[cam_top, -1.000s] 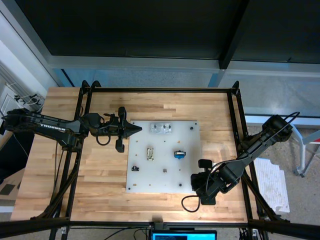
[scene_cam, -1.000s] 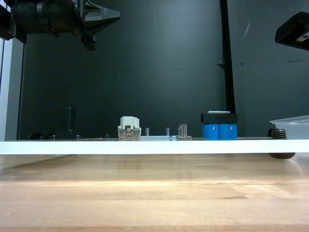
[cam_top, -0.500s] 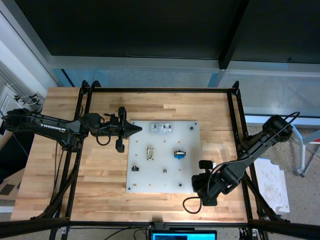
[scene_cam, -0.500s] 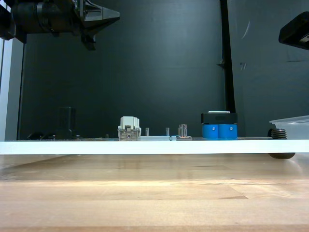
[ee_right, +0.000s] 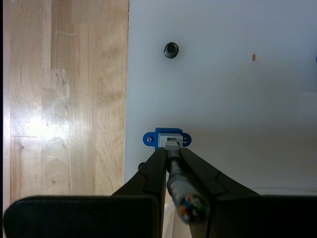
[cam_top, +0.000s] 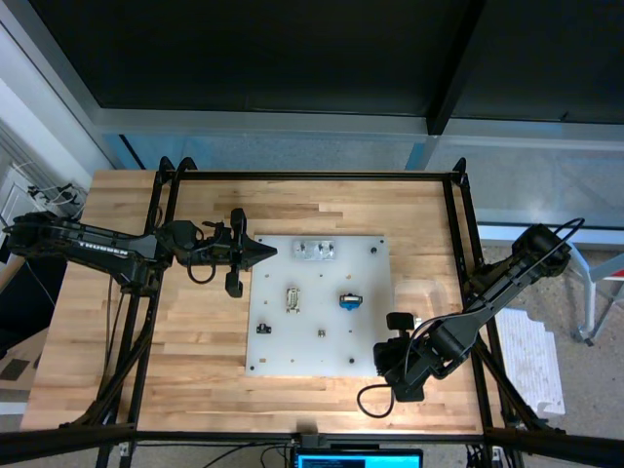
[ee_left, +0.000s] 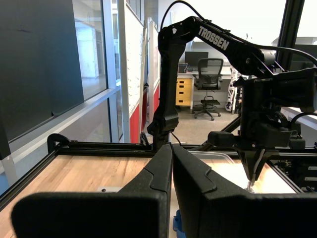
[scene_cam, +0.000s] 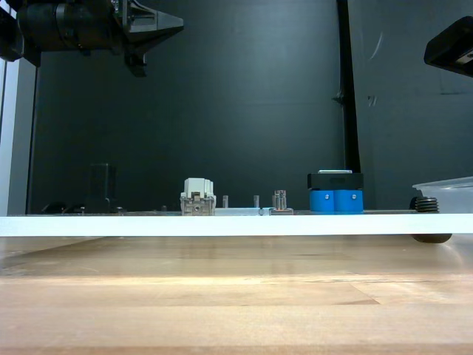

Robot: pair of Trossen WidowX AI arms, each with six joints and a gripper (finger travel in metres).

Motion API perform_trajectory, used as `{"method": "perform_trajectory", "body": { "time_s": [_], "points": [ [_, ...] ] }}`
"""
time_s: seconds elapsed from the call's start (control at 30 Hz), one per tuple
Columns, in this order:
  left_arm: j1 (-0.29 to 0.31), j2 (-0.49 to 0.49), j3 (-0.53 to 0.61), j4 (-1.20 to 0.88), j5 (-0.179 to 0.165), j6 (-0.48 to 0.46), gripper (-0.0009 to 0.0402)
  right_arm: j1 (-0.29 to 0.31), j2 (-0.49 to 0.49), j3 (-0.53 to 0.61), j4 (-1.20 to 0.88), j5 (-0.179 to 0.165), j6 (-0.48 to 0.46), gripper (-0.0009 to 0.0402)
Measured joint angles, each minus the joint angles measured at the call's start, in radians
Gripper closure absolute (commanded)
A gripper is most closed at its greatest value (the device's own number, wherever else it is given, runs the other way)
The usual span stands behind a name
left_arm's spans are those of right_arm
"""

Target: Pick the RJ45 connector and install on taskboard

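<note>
Only the right arm has shifted, and barely: in the low view its black housing [scene_cam: 451,48] sits a touch higher than half a second ago, while the left arm and every fitting lie just as before. Nearest the table's [cam_top: 195,351] front edge, the right gripper [ee_right: 172,151] hangs pointing down over the near right corner of the taskboard [cam_top: 292,356]. Its fingers [ee_right: 153,171] are clenched on a short grey cable [ee_right: 178,186] with coloured wire ends, and the RJ45 connector [ee_right: 172,143] sits at that cable's tip. The plug's front meets the opening of a small blue socket block [ee_right: 159,135] fixed close to the board's edge; whether it is fully seated cannot be told. Farther in on the board stand a beige connector [cam_top: 292,299] and a blue part [cam_top: 348,301], with a silver block [cam_top: 317,251] near the far edge. Farthest off, the left gripper [cam_top: 265,252] hovers high above the board's far left edge, pointing inward, its fingers [ee_left: 158,173] pressed together with nothing between them.
</note>
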Motion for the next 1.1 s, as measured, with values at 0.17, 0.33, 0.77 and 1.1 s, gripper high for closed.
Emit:
{"method": "perform_trajectory", "body": {
  "time_s": [0.17, 0.33, 0.77, 1.1],
  "points": [
    [0.000, 0.000, 0.000, 0.000, 0.000, 0.000, 0.0393, -0.004, 0.000, -0.001, 0.000, -0.001, -0.004, 0.0393],
    [0.000, 0.000, 0.000, 0.000, 0.000, 0.000, 0.0393, -0.008, 0.000, -0.001, 0.001, -0.003, -0.015, 0.0393],
    [0.000, 0.000, 0.000, 0.000, 0.000, 0.000, 0.0393, -0.010, 0.007, -0.019, 0.031, -0.004, -0.026, 0.0393],
    [0.000, 0.000, 0.000, 0.000, 0.000, 0.000, 0.0393, -0.010, 0.002, -0.069, 0.088, -0.014, -0.024, 0.0393]
  ]
}}
